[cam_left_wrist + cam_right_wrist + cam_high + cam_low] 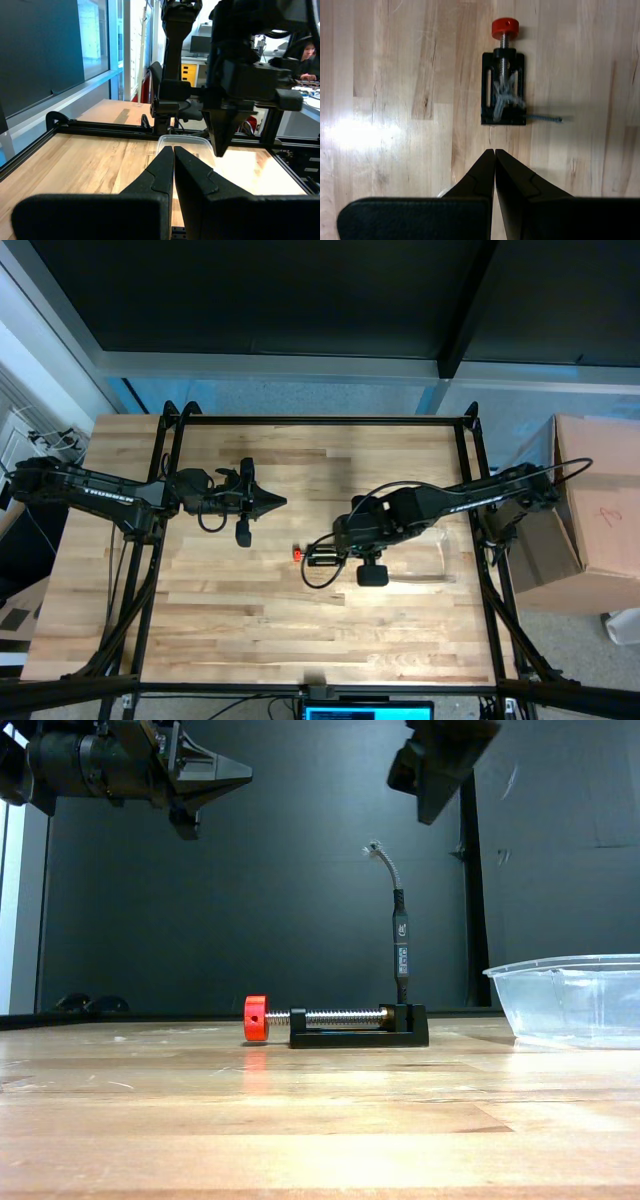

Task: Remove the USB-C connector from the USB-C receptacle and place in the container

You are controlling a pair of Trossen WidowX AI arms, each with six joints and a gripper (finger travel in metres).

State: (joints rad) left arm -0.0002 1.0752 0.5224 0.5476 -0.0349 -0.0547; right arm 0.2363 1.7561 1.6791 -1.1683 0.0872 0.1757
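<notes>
USB-C connector (401,945) upright in vise (360,1038); left gripper (173,148) aloft leftward, right gripper (495,151) above vise; both closed, empty

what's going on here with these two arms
Nothing is being held. The USB-C connector stands upright, seated in the receptacle clamped in the small vise, and neither arm touches it. The right gripper hangs above the vise, shut and empty. The left gripper is raised over the table's left side, also shut. The clear container sits beside the vise.
</notes>
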